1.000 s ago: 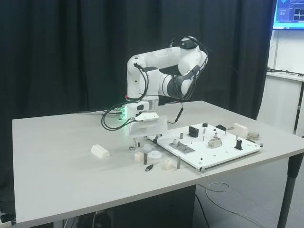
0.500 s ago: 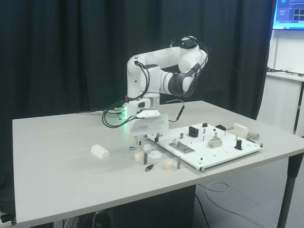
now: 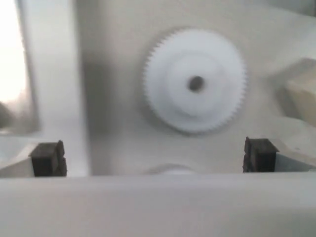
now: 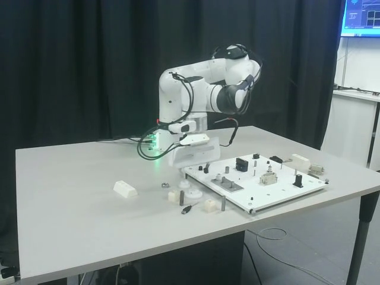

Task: Remove small gear.

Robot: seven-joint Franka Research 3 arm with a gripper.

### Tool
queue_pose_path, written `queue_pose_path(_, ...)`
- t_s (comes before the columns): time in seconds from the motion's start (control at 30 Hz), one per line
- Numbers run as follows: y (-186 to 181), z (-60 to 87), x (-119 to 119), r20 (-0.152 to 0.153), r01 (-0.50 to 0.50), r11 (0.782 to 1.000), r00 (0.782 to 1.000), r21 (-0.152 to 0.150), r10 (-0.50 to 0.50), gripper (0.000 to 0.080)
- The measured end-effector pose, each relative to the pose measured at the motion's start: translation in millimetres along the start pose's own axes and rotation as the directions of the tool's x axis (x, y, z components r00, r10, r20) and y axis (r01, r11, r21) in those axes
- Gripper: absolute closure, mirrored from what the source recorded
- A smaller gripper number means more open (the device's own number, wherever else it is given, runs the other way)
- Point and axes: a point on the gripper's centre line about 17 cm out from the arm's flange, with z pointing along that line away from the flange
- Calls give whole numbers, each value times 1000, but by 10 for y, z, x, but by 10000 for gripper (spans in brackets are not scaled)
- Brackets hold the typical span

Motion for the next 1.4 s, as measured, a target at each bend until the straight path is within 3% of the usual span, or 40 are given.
queue_pose_path(0.23, -303, -14, 84, 10, -10, 1000, 1000, 24, 9, 3)
queue_pose_path(0.43, -545, -6, 130, 23, -20, 999, 1000, 25, 19, 3)
queue_pose_path(0.83, -777, 42, 91, 64, -30, 1000, 997, -8, 30, 3)
queue_pose_path(1.4, -816, 242, 46, 80, -25, 999, 996, -41, 28, 3)
